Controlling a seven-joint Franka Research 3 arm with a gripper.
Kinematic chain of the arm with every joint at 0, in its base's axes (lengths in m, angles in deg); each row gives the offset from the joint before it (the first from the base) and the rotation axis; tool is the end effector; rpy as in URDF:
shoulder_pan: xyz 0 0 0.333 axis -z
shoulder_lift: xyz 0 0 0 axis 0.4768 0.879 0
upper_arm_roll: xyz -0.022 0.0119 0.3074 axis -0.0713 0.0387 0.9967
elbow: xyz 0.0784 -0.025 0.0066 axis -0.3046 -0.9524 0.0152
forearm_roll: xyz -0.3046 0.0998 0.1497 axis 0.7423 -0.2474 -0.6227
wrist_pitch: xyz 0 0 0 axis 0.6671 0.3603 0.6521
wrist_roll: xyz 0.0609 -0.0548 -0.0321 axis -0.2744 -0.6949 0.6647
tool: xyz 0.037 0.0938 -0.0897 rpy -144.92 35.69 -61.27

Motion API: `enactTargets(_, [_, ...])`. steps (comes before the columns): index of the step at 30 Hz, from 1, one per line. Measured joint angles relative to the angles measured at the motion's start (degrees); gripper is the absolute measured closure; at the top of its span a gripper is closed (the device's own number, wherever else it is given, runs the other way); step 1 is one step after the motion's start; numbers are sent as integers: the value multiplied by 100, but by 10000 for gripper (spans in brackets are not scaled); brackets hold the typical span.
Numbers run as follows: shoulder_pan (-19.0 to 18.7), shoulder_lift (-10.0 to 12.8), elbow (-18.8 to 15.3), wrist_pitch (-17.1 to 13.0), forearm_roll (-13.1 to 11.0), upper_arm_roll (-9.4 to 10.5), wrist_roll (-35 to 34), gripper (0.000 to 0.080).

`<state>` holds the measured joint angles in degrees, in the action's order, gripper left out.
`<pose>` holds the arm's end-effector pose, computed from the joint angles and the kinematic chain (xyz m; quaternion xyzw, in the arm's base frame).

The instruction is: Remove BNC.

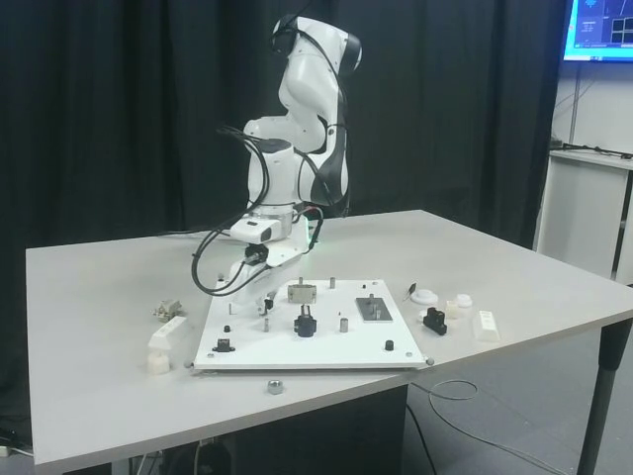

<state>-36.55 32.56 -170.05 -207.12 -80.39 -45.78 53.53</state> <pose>0.4801 -0.2452 0.2062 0.9950 -0.0974 -0.0126 0.0166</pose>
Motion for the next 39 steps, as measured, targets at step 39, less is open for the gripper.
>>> enactTargets(39, [-57, -939, -16, 825, 864, -107, -871, 678])
